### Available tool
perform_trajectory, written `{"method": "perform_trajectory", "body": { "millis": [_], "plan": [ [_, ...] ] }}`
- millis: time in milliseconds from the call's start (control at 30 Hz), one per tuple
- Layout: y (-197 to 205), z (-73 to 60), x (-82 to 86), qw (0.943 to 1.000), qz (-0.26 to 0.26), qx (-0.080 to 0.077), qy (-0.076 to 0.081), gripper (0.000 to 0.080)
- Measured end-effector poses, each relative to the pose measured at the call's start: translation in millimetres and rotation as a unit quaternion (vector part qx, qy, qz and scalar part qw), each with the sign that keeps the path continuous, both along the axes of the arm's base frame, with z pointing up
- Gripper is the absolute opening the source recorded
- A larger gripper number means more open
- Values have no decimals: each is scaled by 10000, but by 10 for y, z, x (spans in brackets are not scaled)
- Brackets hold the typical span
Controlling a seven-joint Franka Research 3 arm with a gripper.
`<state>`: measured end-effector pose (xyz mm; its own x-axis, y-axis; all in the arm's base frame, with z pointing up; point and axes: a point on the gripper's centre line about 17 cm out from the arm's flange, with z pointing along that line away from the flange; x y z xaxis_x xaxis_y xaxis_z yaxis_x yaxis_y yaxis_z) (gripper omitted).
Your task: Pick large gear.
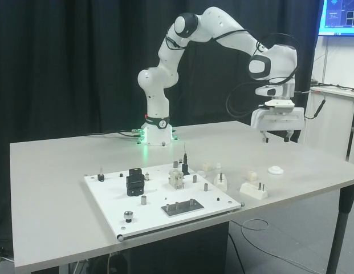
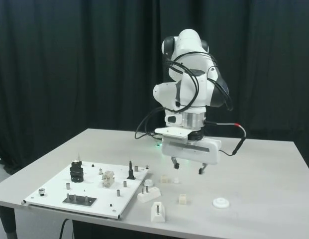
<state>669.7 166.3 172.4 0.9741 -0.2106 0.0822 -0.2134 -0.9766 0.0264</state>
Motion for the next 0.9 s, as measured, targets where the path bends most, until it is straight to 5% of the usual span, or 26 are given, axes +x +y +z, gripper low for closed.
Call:
{"method": "perform_trajectory", "body": {
  "millis": [100,133,900],
  "plan": [
    [79,-42,-60,10000,13,41,89,696],
    [110,-59,-82,9999,5,59,121,775],
    [610,-588,-479,9970,-493,102,591,800]
  ]
}}
